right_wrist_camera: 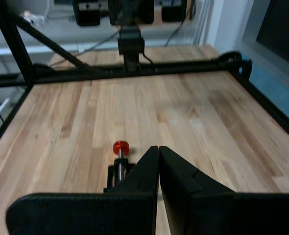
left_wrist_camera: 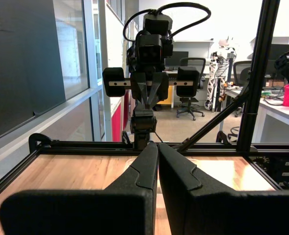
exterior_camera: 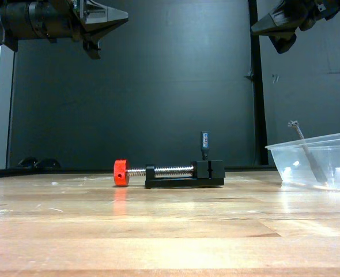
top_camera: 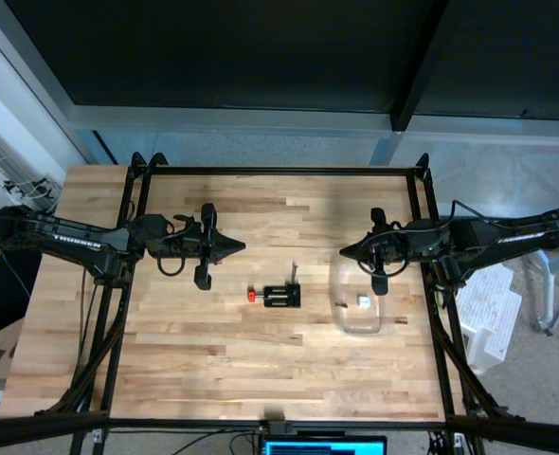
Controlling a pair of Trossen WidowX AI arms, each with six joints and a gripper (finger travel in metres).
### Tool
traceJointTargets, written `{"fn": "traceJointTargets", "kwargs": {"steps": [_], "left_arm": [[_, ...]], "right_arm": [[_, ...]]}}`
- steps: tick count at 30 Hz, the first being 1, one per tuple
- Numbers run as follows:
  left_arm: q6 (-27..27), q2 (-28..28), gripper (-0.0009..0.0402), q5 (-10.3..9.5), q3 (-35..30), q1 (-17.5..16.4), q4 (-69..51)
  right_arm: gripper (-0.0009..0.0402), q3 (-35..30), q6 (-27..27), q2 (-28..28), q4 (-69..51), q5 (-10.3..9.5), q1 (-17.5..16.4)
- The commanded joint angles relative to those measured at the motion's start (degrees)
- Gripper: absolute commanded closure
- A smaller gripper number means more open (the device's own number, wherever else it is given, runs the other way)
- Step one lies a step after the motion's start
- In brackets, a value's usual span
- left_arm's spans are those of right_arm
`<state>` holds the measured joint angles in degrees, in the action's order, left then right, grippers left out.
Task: Remove the USB-C connector from taskboard and place in the container
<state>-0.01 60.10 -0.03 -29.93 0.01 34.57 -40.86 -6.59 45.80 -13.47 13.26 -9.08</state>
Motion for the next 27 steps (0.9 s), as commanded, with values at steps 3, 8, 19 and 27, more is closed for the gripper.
{"fn": "traceJointTargets", "kwargs": {"steps": [3, 8, 19, 27], "left_arm": [[0.0, 0.0, 0.0393, 0.0, 0.0, 0.0, 0.0], [0.0, 0.0, 0.0393, 0.0, 0.0, 0.0, 0.0], [0.0, 0.0, 0.0393, 0.0, 0.0, 0.0, 0.0], [0.0, 0.0, 0.0393, 0.0, 0.0, 0.0, 0.0]], "right_arm": [[0.0393, 3.7, 0.9, -1.8, 7.1, -4.72, 2.5], [0.0393, 5.9, 1.2, -2.6, 12.4, -8.11, 4.7], [0.0393, 10.5, 1.5, -2.6, 23.7, -9.6, 6.7], [0.0393, 12.1, 1.7, -2.6, 26.5, -13.4, 8.9]]}}
